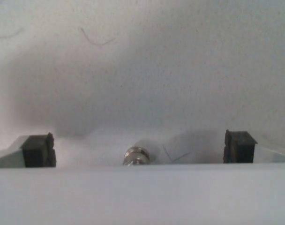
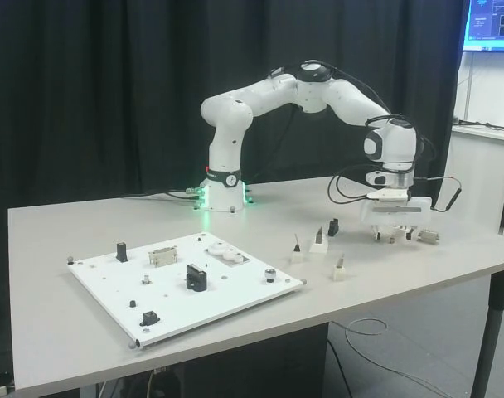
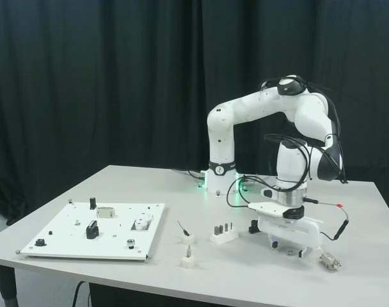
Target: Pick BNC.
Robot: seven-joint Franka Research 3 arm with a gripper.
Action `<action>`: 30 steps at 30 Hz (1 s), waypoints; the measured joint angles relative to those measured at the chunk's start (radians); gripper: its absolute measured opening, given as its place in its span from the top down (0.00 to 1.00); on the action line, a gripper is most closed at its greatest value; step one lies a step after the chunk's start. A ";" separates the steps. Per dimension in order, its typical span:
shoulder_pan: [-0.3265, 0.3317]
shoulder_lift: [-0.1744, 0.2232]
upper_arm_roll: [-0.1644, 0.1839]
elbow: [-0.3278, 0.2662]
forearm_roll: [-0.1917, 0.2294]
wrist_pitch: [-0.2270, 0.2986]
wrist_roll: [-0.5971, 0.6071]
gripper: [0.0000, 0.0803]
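Going left to right across your desk [image 2: 61,249]: the white board [image 2: 111,286] sits at the left end with its black and grey fittings mounted on it, probably the assembly target, so it's well apart from where the arm is working. Next come the small white stands [image 2: 318,247] with upright parts stuck in them, near the middle, looks like they're racked that way so each piece can be taken from above. Then the white arm [image 2: 260,95], bolted at the back with a green light at its base, reaching over the right end with the wrist pointed straight down, which is the pose you'd want for a top grasp. The gripper [image 1: 138,149] is low, just over the desk surface. Fingers [image 1: 38,151] are spread wide, black pads well apart, holding nothing and touching nothing I can see. The BNC connector [image 1: 137,156] lies on the desk between the pads, roughly centred, partly cut off by the wrist body in that view. My read: you're lined up and at the pre-close stage, nothing gripped yet. Farther right, a grey metal plug [image 2: 428,236] lies loose on the desk just beside the hand, apart from it and outside the fingers.
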 joint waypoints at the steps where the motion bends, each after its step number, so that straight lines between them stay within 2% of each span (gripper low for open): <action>1: 0.000 0.000 0.002 0.000 0.000 0.000 0.000 0.00; 30: 0.017 0.000 0.027 0.001 0.010 0.000 0.001 0.00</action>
